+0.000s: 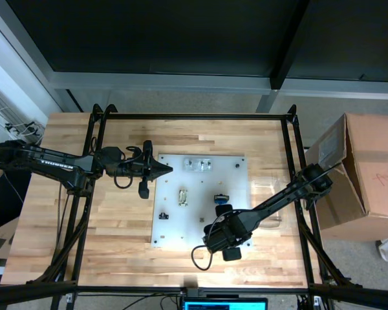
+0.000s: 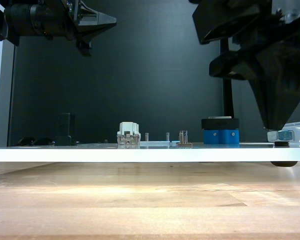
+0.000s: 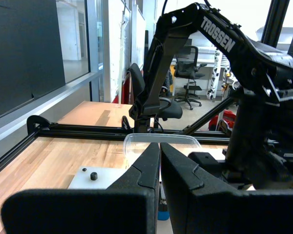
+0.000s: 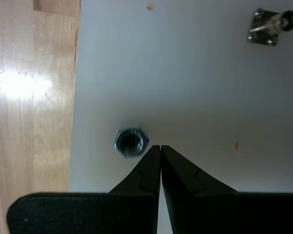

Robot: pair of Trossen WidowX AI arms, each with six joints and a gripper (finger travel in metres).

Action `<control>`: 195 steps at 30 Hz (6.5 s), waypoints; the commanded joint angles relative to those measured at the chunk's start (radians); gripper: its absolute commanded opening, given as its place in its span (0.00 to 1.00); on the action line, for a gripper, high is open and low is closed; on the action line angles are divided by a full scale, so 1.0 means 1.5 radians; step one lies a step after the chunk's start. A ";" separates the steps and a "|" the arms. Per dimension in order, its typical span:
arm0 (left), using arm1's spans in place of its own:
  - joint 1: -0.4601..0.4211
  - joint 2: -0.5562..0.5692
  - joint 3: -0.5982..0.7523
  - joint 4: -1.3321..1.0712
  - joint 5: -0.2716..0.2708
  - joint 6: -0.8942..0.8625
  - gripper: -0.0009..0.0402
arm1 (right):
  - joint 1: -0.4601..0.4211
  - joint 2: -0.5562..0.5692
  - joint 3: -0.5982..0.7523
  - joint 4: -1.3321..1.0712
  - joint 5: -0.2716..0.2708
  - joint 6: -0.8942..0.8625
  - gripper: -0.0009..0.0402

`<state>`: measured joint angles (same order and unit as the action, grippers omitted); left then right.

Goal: Pick the M12 nut and place it on its threads and fasten

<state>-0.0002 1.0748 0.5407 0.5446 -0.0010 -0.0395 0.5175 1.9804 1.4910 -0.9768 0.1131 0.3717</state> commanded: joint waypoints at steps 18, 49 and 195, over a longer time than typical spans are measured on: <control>0.000 0.000 0.000 0.000 0.000 0.000 0.02 | 0.003 -0.012 0.003 -0.036 0.003 -0.014 0.02; 0.000 0.000 0.000 0.002 0.000 0.000 0.02 | 0.009 -0.026 -0.028 -0.001 -0.030 0.026 0.02; 0.000 0.000 0.000 0.001 0.000 0.000 0.02 | -0.328 -0.642 -0.602 0.937 -0.036 -0.218 0.02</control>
<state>-0.0002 1.0748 0.5407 0.5453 -0.0006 -0.0395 0.0257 1.0172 0.5873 0.4278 0.0597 0.0460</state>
